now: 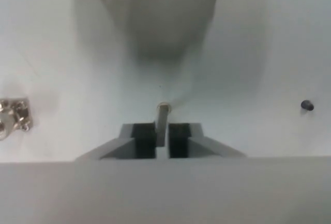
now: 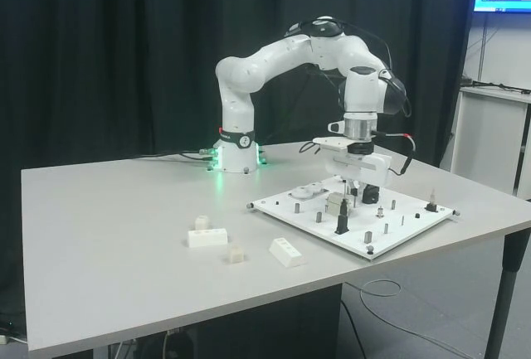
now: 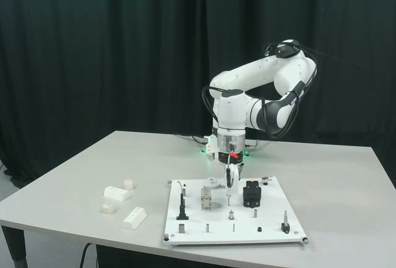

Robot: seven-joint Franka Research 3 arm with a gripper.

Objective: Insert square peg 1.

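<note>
white arm's gripper [image 1: 162, 144] pinching a thin grey metal peg [image 1: 163, 122] upright | hanging above flat white task board [image 2: 357, 235] | three white blocks [image 2: 207, 237] well apart on grey table [image 2: 108, 218]

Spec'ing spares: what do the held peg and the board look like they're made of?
Peg: probably metal, grey with a dull sheen, thin and straight between the gripper fingers. Board: white, flat, rigid sheet with a matte face, plastic or painted metal; can't tell which.
</note>
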